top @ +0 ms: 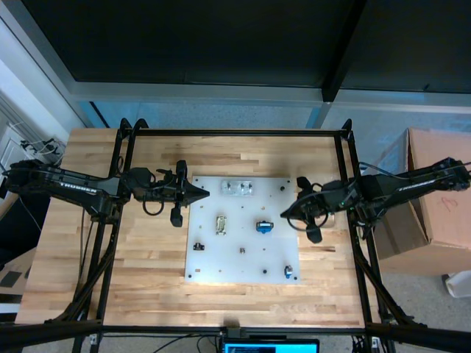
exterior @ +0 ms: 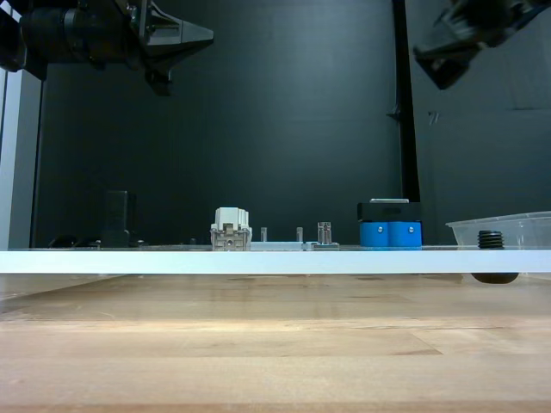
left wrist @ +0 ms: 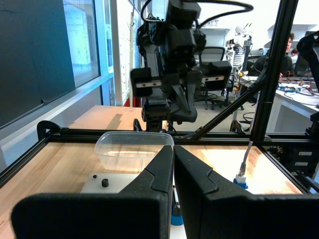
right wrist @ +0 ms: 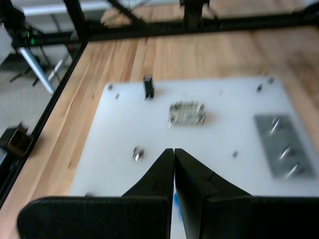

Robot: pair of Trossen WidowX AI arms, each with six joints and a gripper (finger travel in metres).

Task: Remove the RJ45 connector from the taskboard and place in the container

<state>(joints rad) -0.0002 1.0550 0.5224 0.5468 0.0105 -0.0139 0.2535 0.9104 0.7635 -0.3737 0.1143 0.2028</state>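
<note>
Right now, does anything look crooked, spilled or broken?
Nothing stands out. The RJ45 connector sits in its blue seat on the taskboard, the container sits level beside it, the left tool hovers shut over the board's left edge, the right tool shut over its right edge.
</note>
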